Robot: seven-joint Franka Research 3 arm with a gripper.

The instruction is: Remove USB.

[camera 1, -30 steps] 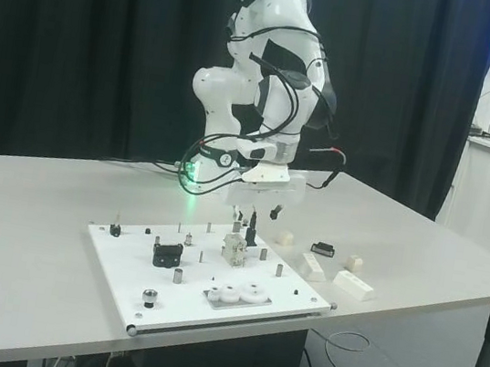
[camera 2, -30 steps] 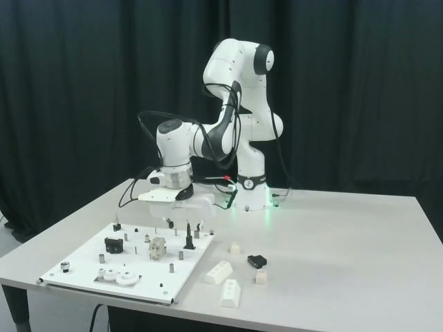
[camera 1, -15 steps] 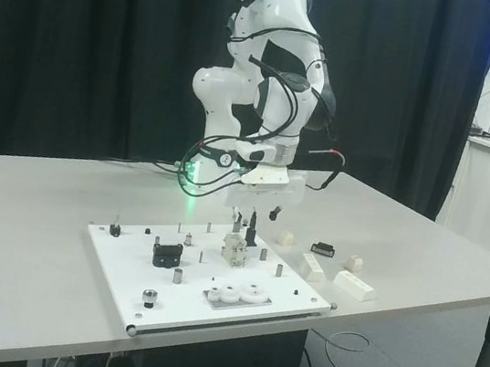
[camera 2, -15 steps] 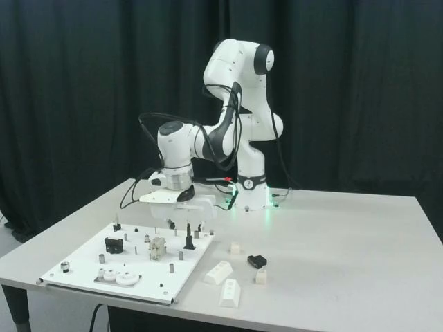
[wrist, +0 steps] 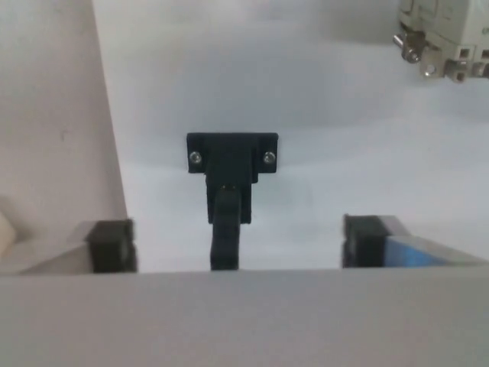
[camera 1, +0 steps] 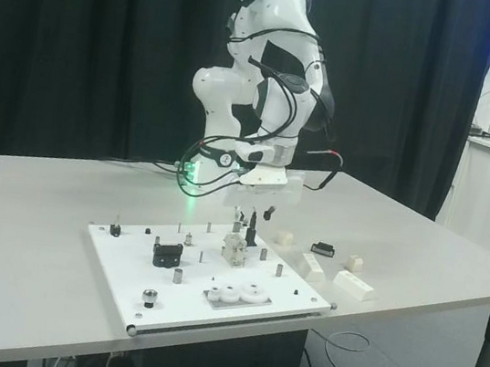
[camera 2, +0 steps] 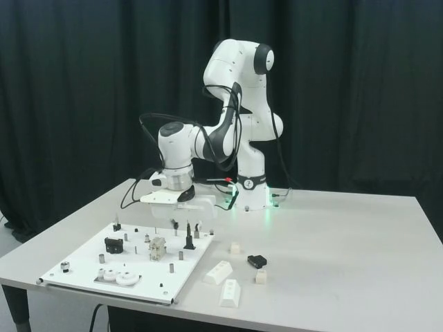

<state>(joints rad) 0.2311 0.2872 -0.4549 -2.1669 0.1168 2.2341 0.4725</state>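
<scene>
USB (wrist: 226,229) sits upright in its black socket (wrist: 231,157) on the white board (camera 1: 204,274); we see our end effector (wrist: 237,241) open above it, gripping nothing

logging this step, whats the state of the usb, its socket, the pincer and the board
USB plug: upright, seated in its socket, not gripped.
socket: black, screwed to the board, plug in it.
pincer: open, one fingertip on each side of the plug, above the board.
white board: flat on the grey table.
</scene>
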